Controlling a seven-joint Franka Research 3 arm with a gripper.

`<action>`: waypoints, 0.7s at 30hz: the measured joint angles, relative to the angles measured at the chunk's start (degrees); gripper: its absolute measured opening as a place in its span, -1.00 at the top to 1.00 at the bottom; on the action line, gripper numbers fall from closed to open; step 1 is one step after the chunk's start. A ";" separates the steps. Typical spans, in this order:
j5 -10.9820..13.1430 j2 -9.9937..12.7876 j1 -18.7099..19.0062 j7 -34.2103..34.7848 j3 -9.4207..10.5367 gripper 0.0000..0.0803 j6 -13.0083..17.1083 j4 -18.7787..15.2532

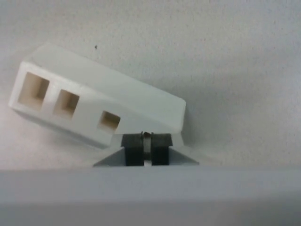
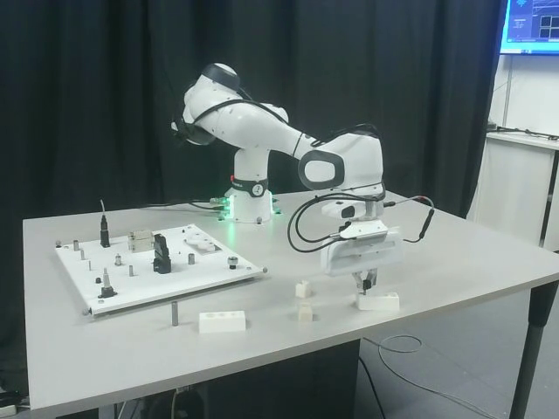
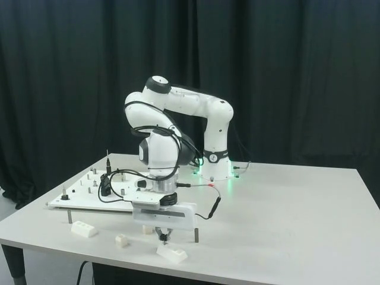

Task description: Pick square peg 1.

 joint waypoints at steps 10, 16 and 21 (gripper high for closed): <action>0.06 0.02 -0.13 0.00 1.39 0.92 -0.90 -0.25; 0.12 0.09 -0.32 0.05 3.14 0.92 -2.95 -0.37; 0.13 0.23 -0.38 0.08 4.40 0.93 -4.52 -0.38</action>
